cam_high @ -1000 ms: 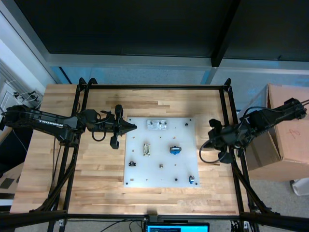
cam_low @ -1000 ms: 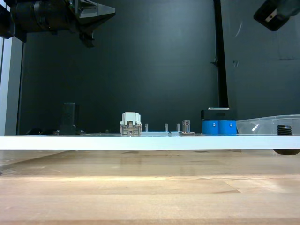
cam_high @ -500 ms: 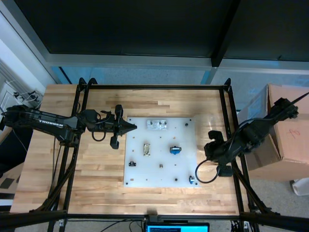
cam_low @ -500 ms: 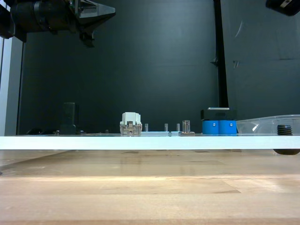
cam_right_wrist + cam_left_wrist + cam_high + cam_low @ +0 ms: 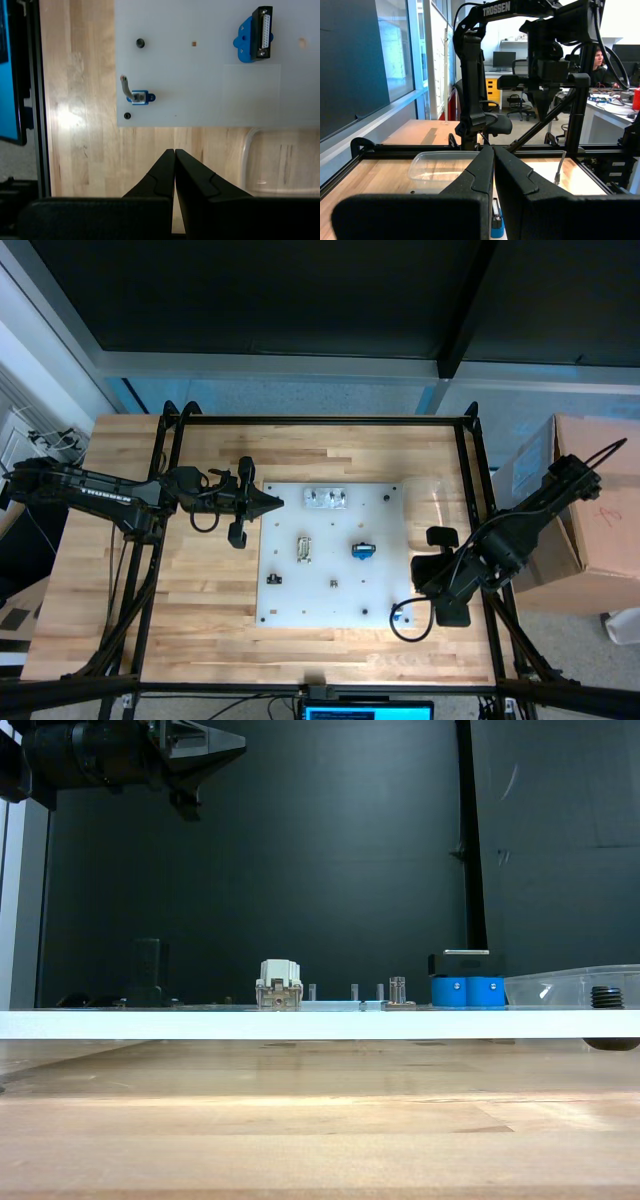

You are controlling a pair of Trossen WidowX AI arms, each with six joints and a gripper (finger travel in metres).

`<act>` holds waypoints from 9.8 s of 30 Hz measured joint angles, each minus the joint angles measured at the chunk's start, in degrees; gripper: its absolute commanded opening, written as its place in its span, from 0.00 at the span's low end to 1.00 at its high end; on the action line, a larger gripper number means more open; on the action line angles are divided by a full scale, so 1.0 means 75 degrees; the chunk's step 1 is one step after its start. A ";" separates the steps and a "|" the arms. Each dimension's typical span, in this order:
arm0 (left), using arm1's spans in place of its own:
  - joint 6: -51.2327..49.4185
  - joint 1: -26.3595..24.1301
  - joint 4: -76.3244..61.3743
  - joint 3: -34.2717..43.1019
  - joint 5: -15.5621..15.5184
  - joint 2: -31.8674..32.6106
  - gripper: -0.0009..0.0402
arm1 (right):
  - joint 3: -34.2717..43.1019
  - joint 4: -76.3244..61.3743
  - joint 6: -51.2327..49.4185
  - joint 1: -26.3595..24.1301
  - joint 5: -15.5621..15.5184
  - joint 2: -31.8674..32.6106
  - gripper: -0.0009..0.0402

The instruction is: Remove the RJ45 connector from the taskboard and place in the container

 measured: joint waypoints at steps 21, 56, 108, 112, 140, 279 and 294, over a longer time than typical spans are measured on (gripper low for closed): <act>0.0000 0.0000 0.0000 0.0000 0.0003 0.0000 0.02 | 0.0023 0.0052 0.0708 0.0143 0.0041 0.0836 0.46; 0.0000 0.0000 0.0000 0.0000 0.0003 0.0000 0.02 | -0.0032 0.0790 0.0653 0.0201 0.0172 0.2180 0.62; 0.0000 0.0000 0.0000 -0.0003 0.0000 0.0000 0.02 | -0.0895 0.3010 0.0495 0.0149 0.0286 0.2597 0.62; 0.0003 0.0000 0.0000 -0.0003 0.0000 0.0000 0.02 | -0.0895 0.3010 0.0498 0.0149 0.0286 0.2597 0.62; 0.0000 0.0000 0.0000 -0.0003 0.0003 0.0000 0.02 | -0.0903 0.3005 0.0498 0.0143 0.0286 0.2597 0.62; 0.0000 0.0000 -0.0003 -0.0003 0.0003 0.0000 0.02 | -0.3016 0.4543 0.0090 0.0612 0.0857 0.0857 0.02; 0.0003 0.0000 -0.0003 -0.0003 0.0003 0.0000 0.02 | -0.3241 0.3590 -0.0303 -0.0487 0.0880 -0.0758 0.02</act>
